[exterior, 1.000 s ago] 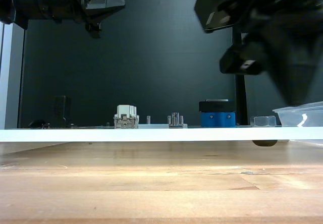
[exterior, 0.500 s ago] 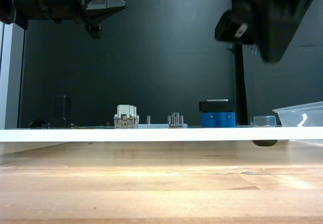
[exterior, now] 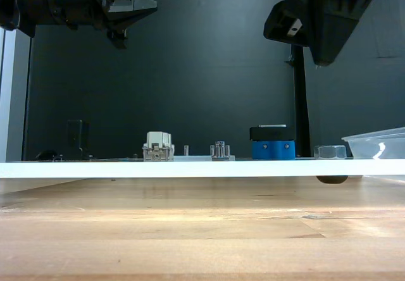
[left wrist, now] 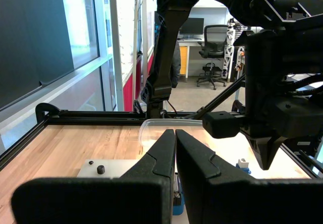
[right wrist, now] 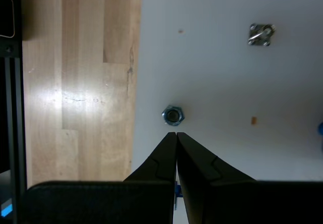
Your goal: Pick the M12 fastener and fasten on the M12 threads
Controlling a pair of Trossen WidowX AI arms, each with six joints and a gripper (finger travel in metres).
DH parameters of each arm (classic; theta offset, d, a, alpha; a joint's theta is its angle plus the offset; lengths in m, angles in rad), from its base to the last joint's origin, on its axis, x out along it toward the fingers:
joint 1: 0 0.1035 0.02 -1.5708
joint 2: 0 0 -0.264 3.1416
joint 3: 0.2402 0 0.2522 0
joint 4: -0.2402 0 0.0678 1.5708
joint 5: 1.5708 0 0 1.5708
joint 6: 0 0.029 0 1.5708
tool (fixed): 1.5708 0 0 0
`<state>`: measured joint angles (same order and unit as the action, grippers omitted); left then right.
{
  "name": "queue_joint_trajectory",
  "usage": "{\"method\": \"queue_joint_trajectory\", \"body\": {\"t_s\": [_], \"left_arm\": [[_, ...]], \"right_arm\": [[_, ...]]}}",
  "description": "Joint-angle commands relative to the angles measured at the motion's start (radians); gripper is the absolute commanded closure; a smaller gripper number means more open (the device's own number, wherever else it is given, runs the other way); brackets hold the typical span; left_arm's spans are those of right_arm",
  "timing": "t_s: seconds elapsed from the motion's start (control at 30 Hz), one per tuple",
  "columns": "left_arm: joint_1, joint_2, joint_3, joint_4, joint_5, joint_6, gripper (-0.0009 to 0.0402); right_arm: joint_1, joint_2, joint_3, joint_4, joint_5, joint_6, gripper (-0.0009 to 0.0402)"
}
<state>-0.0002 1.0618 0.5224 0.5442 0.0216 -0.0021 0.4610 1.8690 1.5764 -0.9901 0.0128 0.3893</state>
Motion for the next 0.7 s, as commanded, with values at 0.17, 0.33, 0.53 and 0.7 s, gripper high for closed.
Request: {"method": "queue_joint_trajectory", "body": {"t_s": [0.17, 0.33, 0.53, 0.7], "left_arm": [[0.0, 0.0, 0.0, 0.0, 0.0, 0.0, 0.0393], [0.0, 0.0, 0.0, 0.0, 0.0, 0.0, 0.0393], [0.0, 0.0, 0.0, 0.0, 0.0, 0.0, 0.0393], [0.0, 0.0, 0.0, 0.0, 0.0, 0.0, 0.0393]], "right_arm": [[0.005, -0.006, 0.0, -0.013, -0.015, -0.04, 0.0393], [0.011, -0.011, 0.0, -0.013, -0.014, -0.028, 0.0393], [0.014, -0.011, 0.0, -0.014, -0.014, -0.028, 0.0393], [0.016, -0.011, 0.0, -0.012, -0.014, -0.027, 0.0393]]}}
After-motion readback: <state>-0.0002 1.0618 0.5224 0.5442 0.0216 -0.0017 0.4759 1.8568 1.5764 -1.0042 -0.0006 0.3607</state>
